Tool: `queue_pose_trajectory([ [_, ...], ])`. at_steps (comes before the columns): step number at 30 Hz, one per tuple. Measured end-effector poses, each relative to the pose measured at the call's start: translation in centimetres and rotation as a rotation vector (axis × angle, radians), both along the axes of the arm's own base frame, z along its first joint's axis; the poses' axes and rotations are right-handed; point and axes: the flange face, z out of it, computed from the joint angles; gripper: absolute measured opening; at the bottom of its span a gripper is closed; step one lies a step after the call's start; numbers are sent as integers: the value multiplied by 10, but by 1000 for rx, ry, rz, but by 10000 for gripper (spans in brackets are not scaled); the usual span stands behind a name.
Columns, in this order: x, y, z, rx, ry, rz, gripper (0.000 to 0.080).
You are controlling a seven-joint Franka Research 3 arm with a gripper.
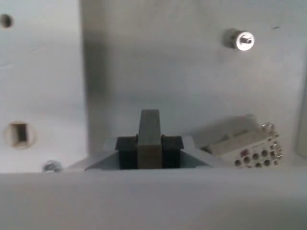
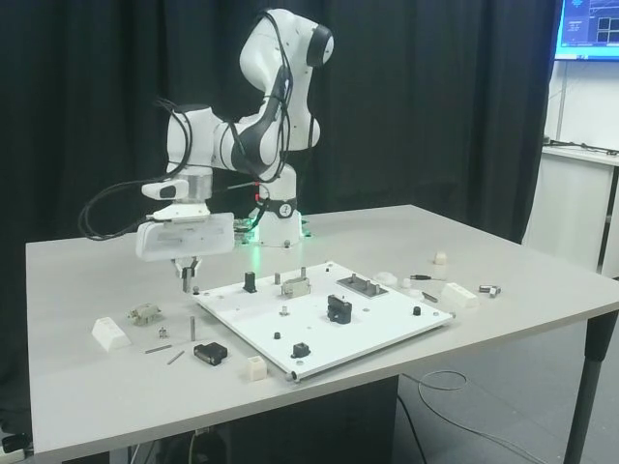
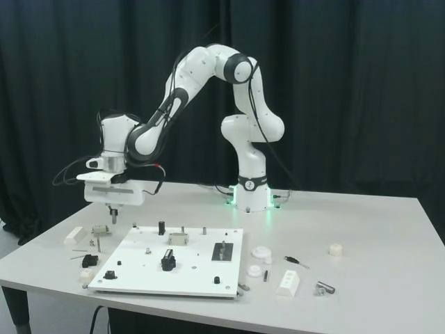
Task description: Place square peg 4.
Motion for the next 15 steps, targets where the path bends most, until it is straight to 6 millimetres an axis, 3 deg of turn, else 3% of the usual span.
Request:
queue_pose_trajectory([
  [15, 19, -11, -35, 7, 11, 19, 96],
])
